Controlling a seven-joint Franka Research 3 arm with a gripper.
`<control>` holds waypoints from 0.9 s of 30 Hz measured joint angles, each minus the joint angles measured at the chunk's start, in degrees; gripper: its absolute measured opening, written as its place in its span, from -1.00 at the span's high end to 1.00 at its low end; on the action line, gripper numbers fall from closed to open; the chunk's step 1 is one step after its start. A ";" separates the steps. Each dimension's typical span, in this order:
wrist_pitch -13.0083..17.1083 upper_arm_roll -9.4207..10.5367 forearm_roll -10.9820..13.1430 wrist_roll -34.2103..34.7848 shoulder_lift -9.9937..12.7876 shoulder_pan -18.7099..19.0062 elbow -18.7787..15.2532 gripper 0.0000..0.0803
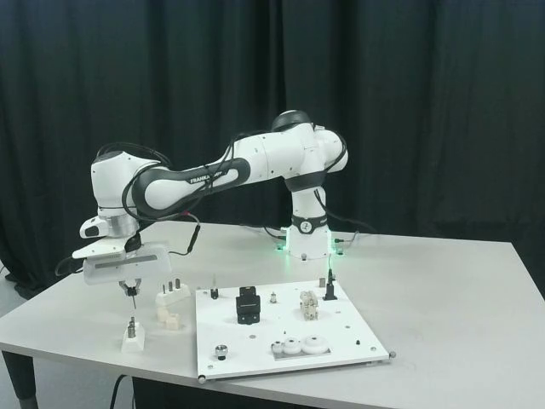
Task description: Insert round peg 1.
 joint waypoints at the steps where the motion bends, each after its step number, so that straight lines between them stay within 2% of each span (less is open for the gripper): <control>1: -0.19 -0.17 0.00 0.08 0.00 0.02 0.07 0.96; 10: -1.40 -0.94 0.02 0.69 0.00 0.04 0.71 0.96; 27: -1.85 -0.98 0.14 1.36 0.01 0.07 1.17 0.96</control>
